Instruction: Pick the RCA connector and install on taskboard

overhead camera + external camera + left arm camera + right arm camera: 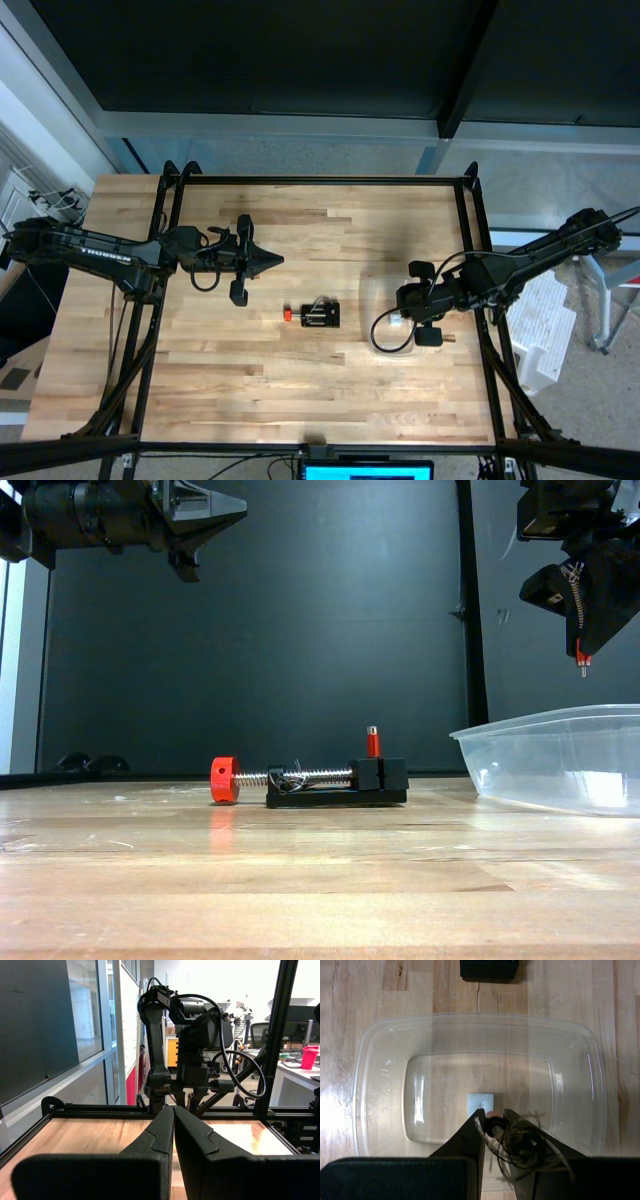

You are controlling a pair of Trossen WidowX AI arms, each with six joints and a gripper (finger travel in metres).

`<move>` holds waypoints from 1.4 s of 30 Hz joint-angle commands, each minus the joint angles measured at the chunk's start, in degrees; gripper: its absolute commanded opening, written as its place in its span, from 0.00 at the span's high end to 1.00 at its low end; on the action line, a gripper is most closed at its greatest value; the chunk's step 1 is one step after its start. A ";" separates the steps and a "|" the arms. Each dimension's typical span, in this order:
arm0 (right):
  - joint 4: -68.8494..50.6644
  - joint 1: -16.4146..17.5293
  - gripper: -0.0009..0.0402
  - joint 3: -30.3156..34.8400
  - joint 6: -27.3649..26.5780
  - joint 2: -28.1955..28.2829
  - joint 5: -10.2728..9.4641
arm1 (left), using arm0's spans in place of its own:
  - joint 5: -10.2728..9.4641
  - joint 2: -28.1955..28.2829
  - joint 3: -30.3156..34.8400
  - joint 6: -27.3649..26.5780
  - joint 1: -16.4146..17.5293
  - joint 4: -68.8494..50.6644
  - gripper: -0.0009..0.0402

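Note:
The taskboard (pixel 318 315) is a small black block with a spring, a red knob (pixel 224 779) on one end and a red upright stub (pixel 372 742). It lies mid-table and also shows in the right wrist view, taskboard (pixel 489 969). My right gripper (pixel 492 1116) hangs above the clear tray, shut on the RCA connector (pixel 493 1122), a small metallic piece with a reddish tip and dark wire strands. From table height the RCA connector (pixel 581 658) pokes down below the right gripper (pixel 582 640). My left gripper (pixel 173 1110) is shut and empty, raised to the left of the taskboard.
A clear plastic tray (pixel 375 290) sits right of the taskboard, under the right gripper, with a small pale square (pixel 480 1100) on its floor. Black frame rails (pixel 320 181) border the wooden table. The left gripper (pixel 270 260) stays high over the left half.

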 commanded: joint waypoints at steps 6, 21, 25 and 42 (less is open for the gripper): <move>0.59 -2.71 0.94 1.99 -0.20 2.93 -0.13 | 0.00 0.02 0.02 0.02 0.02 0.02 0.98; 3.98 -8.52 0.94 12.94 -3.17 16.50 -2.49 | 0.00 0.02 0.02 0.02 0.00 0.02 0.98; 4.92 -9.60 0.94 15.96 -3.63 20.39 -3.13 | 0.00 0.00 0.02 0.00 0.00 0.02 0.98; 6.88 -11.93 0.94 26.47 -5.33 32.70 -5.07 | 0.00 0.00 0.02 0.02 0.02 0.00 0.98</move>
